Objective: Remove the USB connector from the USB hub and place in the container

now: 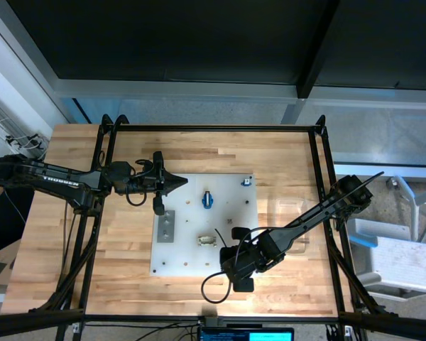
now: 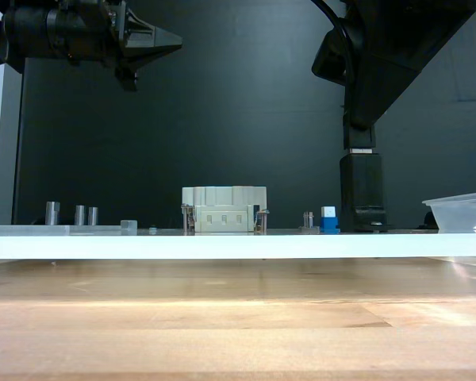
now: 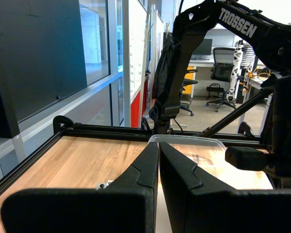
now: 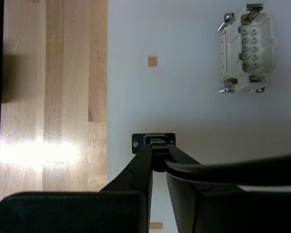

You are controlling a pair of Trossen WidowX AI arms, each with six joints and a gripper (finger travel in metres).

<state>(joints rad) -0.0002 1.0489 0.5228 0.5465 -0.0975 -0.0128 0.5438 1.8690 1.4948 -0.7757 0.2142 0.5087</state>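
Down the right arm's own camera, the right gripper [image 4: 157,156] is pinching the plug end of the USB cable [image 4: 157,145]. The plug sits in the little black hub [image 4: 138,141] near the edge of the white board [image 4: 184,111], with the wooden table [image 4: 53,97] just beyond and a pale multi-pin block [image 4: 247,48] well apart. To my eye the plug is not yet out and the grip is on its very tip, so a pull that isn't straight along the socket could let the fingers slide off or wedge the plug. From table height that gripper stands upright with its tips down at the board, and the clear container [image 2: 460,208] shows near it on the right; it looks light, so a low sideways carry might knock its wall and shove it. The left gripper [image 2: 170,38] hangs high on the left, and through its own camera its fingers are pressed together on nothing, with the container's rim off in the distance, so I wouldn't expect it to get in the way. From above, a thin black loop trails past the board's near edge beside the right gripper; I can't be sure it is the cable's free length, but if so it could snag on the arm or drape over the container's rim at the drop
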